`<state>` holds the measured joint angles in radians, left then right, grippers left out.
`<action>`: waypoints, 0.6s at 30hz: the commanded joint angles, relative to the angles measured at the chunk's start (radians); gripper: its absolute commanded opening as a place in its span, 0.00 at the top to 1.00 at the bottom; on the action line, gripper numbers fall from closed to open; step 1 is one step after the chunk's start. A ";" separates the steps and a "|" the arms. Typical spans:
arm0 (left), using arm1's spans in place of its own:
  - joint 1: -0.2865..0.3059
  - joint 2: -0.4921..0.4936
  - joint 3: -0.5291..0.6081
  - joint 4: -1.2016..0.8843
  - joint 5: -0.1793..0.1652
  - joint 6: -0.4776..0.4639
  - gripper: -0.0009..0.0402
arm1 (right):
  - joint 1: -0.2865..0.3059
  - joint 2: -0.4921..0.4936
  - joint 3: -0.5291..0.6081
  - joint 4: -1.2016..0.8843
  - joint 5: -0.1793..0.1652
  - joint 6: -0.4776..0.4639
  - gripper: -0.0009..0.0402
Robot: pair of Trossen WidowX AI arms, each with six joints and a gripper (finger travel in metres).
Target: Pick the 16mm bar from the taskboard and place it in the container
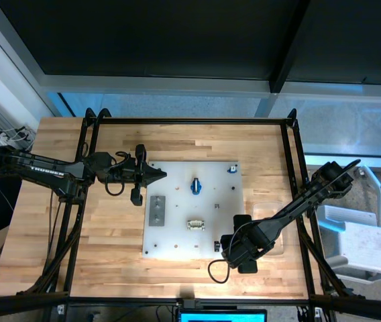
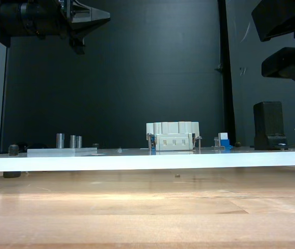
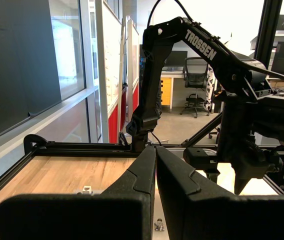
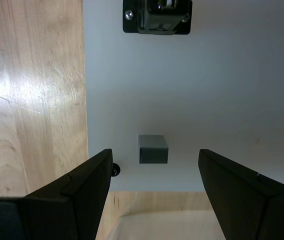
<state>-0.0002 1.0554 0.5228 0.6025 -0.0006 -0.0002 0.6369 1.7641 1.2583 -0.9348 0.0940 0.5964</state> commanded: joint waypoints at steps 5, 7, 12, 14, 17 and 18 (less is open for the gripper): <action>0.000 0.000 0.000 0.000 0.000 0.000 0.98 | 0.003 0.000 -0.040 0.051 0.003 0.000 0.39; 0.000 0.000 0.000 0.000 0.000 0.000 0.98 | 0.003 0.000 -0.044 0.054 0.004 0.002 0.39; 0.000 0.000 0.000 0.000 0.000 0.000 0.98 | 0.004 0.000 -0.047 0.061 0.027 0.002 0.41; 0.000 0.000 0.000 0.000 0.000 0.000 0.98 | 0.004 0.000 -0.049 0.062 0.029 0.002 0.43; 0.000 0.000 0.000 0.000 0.000 0.000 0.98 | 0.005 0.000 -0.053 0.065 0.027 0.002 0.46; 0.000 0.000 0.000 0.000 0.000 0.000 0.98 | 0.005 0.000 -0.053 0.066 0.027 0.002 0.46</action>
<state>-0.0002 1.0554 0.5228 0.6029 -0.0006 -0.0006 0.6415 1.7641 1.2053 -0.8711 0.1211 0.5976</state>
